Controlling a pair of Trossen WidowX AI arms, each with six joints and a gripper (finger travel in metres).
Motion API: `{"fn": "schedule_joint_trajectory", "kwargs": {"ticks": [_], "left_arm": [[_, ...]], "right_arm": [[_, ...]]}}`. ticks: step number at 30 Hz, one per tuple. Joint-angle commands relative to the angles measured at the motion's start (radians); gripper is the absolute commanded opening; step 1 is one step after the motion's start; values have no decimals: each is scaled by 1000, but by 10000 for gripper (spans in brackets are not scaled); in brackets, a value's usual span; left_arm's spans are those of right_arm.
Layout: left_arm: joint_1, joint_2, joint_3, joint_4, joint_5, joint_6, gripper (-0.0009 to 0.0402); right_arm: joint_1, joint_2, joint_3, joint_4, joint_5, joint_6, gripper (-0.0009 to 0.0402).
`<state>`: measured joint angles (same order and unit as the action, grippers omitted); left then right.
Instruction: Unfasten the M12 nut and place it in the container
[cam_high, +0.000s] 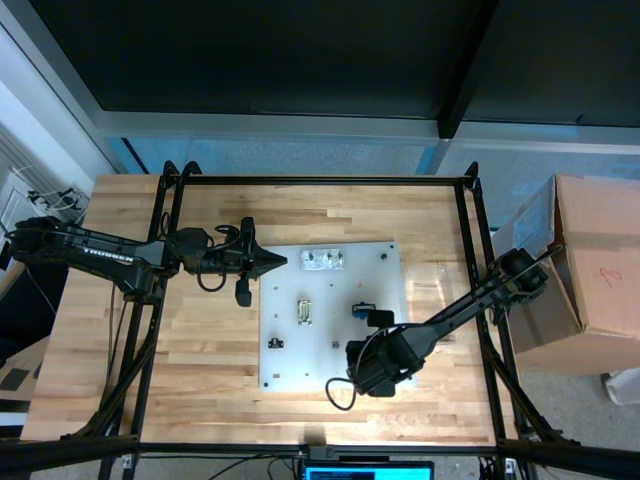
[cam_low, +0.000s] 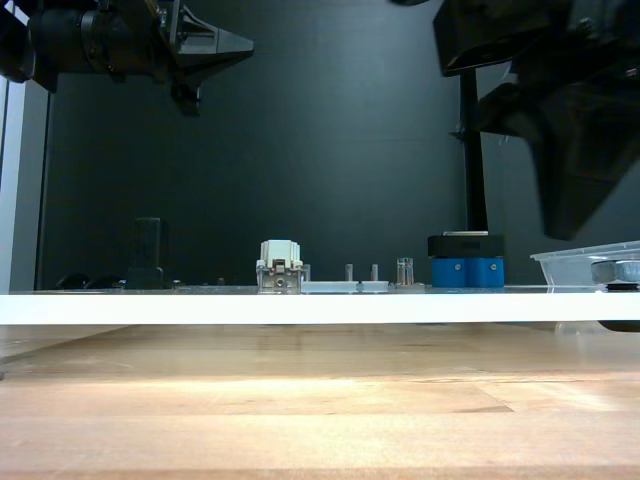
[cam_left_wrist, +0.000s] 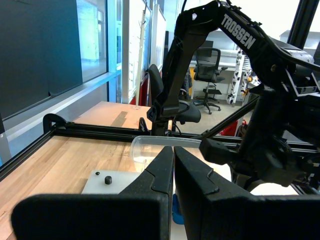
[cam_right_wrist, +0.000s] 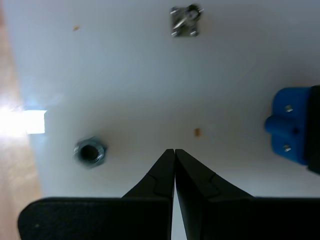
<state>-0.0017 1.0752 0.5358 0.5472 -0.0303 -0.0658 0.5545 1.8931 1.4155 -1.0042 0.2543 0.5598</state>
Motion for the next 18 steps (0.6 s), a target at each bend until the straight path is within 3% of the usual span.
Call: {"fn": "schedule_joint_trajectory", "kwargs": {"ticks": [1,3,6,18], "left_arm": [[0,0,0,0,0,0,0],[0,0,0,0,0,0,0],[0,0,0,0,0,0,0],[0,0,0,1,0,0,0]], "right_arm": [[0,-3,7,-4,-106,9,0],[0,-3,13,8,-200,9,0],[3,-3,14,55,-301,10,0],[7,47,8,103,-303,3,0]]}}
